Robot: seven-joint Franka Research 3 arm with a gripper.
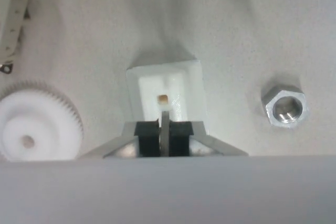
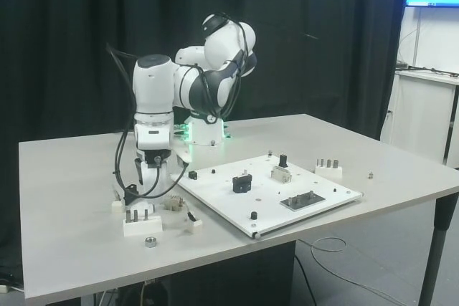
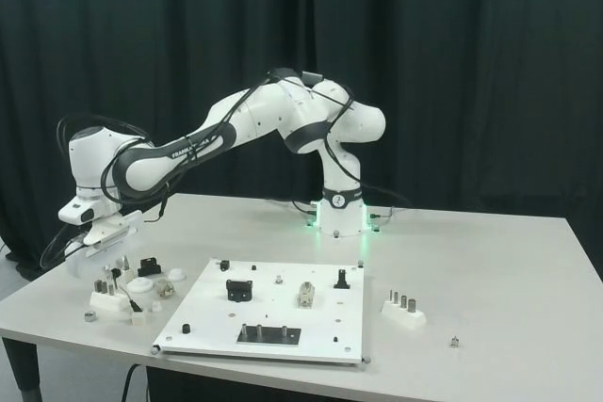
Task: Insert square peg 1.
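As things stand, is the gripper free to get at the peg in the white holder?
Probably yes: the gripper hangs right over the holder, fingers closing around the peg, with nothing in between.

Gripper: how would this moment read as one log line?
gripper shut on square peg | above white holder block | hex nut beside | peg not yet inserted
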